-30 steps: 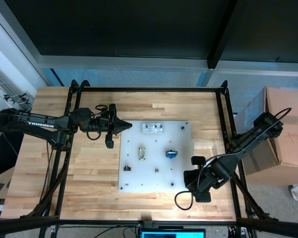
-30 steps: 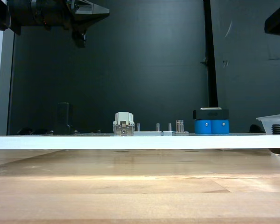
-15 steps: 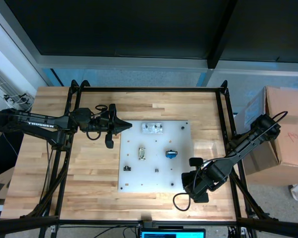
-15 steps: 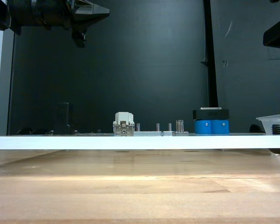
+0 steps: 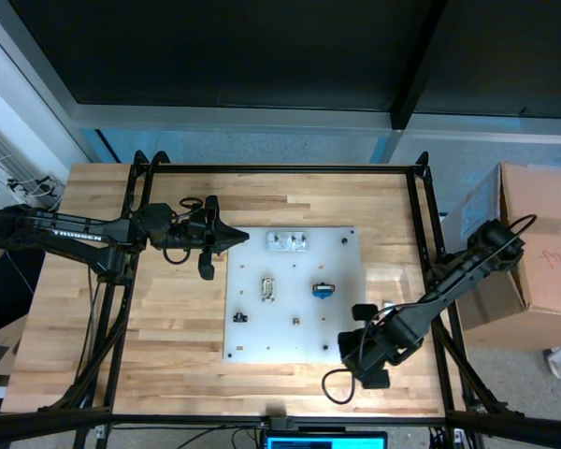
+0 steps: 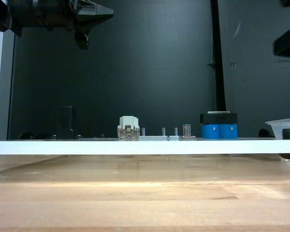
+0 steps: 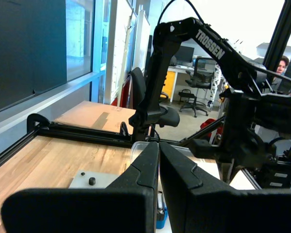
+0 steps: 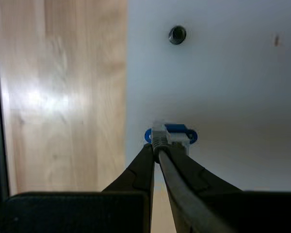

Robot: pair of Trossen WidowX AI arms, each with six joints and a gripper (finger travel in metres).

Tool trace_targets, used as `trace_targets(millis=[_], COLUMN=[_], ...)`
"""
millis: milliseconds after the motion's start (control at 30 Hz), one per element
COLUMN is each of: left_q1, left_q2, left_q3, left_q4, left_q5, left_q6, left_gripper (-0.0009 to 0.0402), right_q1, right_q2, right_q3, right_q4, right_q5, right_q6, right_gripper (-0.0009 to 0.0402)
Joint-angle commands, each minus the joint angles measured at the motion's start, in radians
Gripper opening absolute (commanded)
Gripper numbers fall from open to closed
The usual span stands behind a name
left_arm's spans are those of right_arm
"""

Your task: Pick the RJ45 connector and install on the taskboard

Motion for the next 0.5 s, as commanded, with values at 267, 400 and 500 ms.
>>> trace_targets(millis=[267, 400, 500], left_q1=[0.0, 0.0, 0.0], left_q2=[0.0, 0.002, 0.002], left_q3=[0.0, 0.0, 0.0], left_q4=[-0.006, -0.006, -0.006], left_q5=[0.0, 0.0, 0.0], left_q6=[0.0, 0.0, 0.0], left_gripper=[0.0, 0.0, 0.0], right_q1=[0.006, 0.008, 0.008], right_q2=[-0.002, -0.002, -0.003], right_q3=[0.001, 0.001, 0.001], right_q4=[-0.008, -0.008, -0.007], right_q5=[0.008, 0.008, 0.008], right_q6=[0.0, -0.002, -0.003], right_gripper=[0.0, 0.0, 0.0])
